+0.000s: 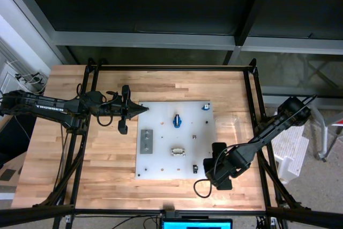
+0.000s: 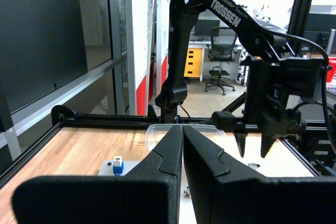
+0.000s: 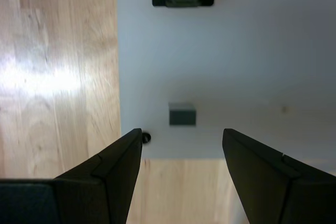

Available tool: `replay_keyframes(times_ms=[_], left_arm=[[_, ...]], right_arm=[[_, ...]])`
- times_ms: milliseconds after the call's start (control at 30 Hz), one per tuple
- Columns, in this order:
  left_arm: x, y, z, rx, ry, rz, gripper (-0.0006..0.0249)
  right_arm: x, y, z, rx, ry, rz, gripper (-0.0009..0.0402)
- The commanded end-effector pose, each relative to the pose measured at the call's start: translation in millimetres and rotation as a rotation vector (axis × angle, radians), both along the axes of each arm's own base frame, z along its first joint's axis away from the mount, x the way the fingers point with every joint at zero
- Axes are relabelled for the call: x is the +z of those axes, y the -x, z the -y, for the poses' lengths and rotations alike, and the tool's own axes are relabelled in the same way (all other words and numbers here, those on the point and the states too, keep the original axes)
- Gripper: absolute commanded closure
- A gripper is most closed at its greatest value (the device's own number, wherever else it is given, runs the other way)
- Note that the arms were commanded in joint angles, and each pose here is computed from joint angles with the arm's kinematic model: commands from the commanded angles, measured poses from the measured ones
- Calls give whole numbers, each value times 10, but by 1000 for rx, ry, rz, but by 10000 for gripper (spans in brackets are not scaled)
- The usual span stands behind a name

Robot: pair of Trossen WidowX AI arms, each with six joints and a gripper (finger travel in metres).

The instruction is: Pick the 16mm bar and install on taskboard

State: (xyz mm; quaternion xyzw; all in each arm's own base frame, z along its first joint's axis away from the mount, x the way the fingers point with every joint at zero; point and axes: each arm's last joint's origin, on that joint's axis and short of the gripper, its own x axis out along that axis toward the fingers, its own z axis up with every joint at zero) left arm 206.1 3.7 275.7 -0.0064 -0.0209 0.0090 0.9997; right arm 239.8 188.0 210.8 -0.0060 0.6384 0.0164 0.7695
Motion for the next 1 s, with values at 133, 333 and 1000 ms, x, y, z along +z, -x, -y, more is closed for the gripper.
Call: replay_keyframes(times_ms=[133, 333, 1000], left_arm=[[2, 0, -1, 0, 0, 1, 243], [1, -1, 0, 0, 0, 0, 243], [1, -1, 0, 0, 0, 0, 243]], right_arm=[[211, 113, 80, -1, -20, 23, 179], [373, 203, 148, -8, -43, 50, 184], [380, 208, 152, -8, -43, 51, 185]])
